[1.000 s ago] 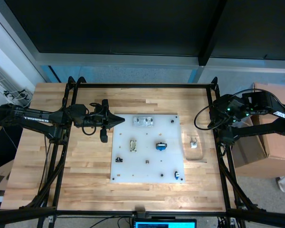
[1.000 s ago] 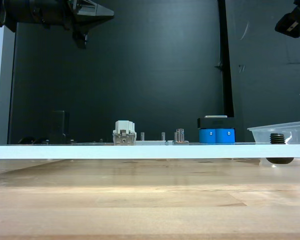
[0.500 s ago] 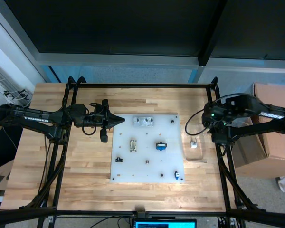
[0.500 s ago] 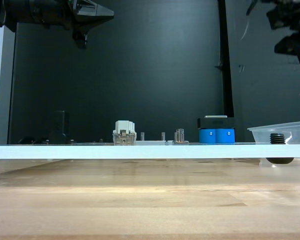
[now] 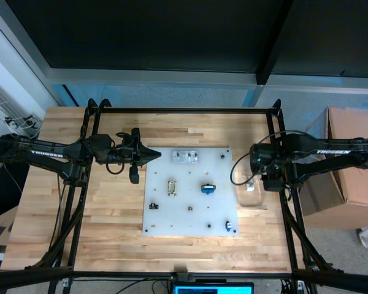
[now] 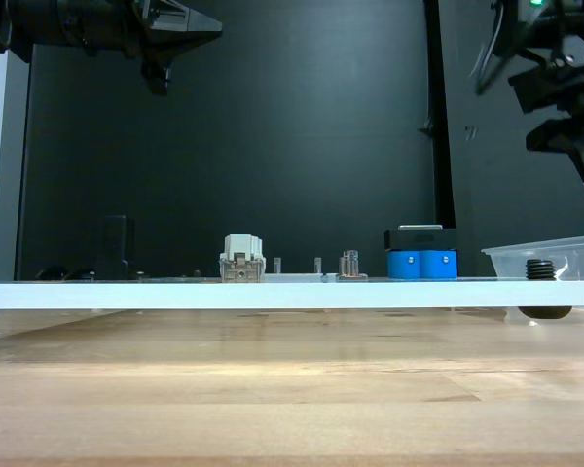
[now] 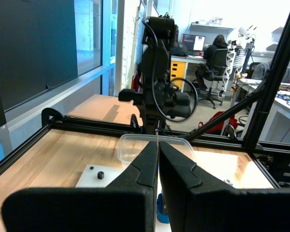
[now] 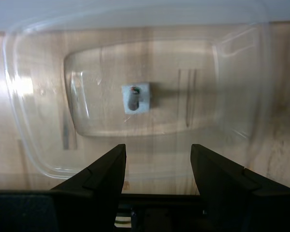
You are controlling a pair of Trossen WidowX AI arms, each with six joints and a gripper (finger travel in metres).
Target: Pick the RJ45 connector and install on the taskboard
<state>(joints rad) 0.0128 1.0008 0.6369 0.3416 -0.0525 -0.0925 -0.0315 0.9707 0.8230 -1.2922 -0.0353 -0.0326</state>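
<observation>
RJ45 connector (image 8: pixel 136 98) lies free in the clear tray (image 8: pixel 234 121) beside the taskboard (image 5: pixel 172 214), under the wide-spread right tool (image 8: pixel 158 154), while the left tool (image 7: pixel 158 145) (apparently pinched closed) hovers by the board's left edge.

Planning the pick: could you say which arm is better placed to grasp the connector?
Right, probably: the open right end effector hovers over the clear plastic tray holding the loose grey RJ45 connector. The left end effector, shut, hangs by the white taskboard's left edge.
</observation>
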